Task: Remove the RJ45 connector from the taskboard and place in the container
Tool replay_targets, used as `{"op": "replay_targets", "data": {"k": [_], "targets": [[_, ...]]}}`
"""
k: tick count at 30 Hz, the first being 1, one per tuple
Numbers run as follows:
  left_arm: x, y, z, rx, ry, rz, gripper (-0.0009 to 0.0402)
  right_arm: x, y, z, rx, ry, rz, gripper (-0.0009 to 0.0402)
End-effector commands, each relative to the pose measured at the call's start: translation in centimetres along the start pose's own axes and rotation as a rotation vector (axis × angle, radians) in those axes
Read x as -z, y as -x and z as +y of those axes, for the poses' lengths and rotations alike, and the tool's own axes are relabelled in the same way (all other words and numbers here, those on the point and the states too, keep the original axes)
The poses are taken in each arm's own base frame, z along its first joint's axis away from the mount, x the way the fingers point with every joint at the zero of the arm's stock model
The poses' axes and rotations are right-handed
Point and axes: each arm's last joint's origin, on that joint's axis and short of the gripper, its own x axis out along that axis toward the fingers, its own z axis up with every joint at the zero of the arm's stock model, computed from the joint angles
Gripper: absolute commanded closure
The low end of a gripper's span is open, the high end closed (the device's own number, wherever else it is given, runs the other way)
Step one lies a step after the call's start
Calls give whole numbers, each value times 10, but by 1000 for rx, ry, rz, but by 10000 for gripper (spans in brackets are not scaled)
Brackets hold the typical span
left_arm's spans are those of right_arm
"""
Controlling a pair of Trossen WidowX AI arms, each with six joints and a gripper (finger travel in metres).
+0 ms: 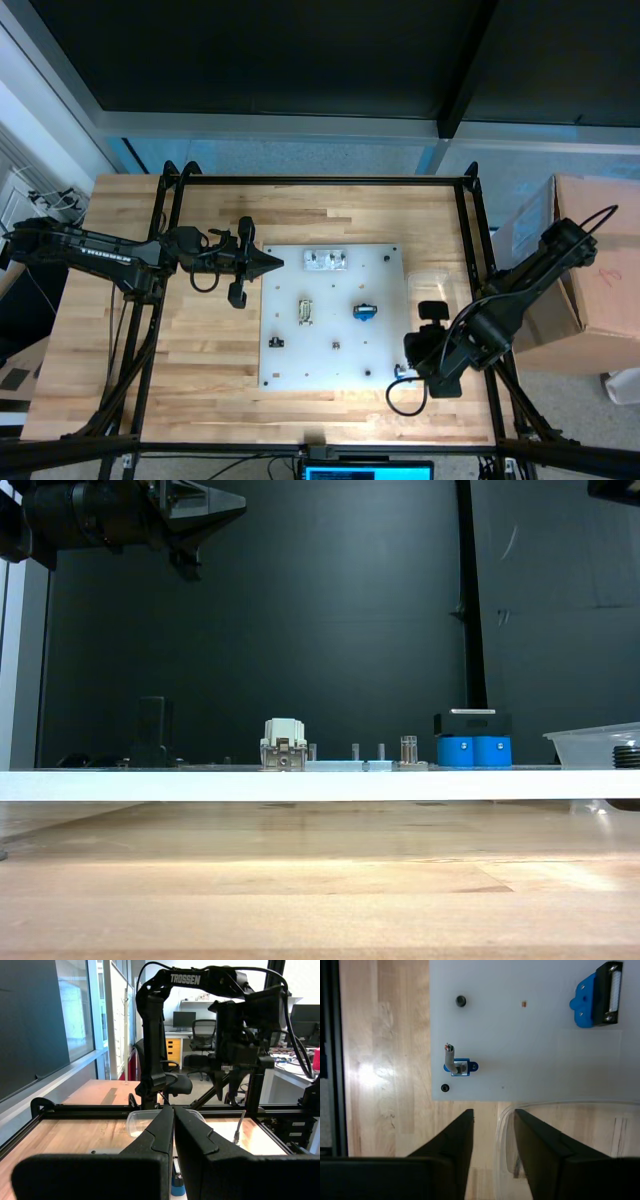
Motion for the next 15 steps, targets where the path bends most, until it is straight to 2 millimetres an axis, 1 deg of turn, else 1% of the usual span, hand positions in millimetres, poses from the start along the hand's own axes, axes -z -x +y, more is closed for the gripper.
{"op": "replay_targets", "data": {"k": [1, 8, 15], "targets": [[0, 0, 0, 0, 0, 0, 393, -2, -7, 4, 12, 5, 14, 246], [0, 0, 0, 0, 0, 0, 393, -7, -21, 12, 25, 10, 31, 198], [0, 0, 0, 0, 0, 0, 393, -11, -32, 17, 31, 12, 40, 182]]}}
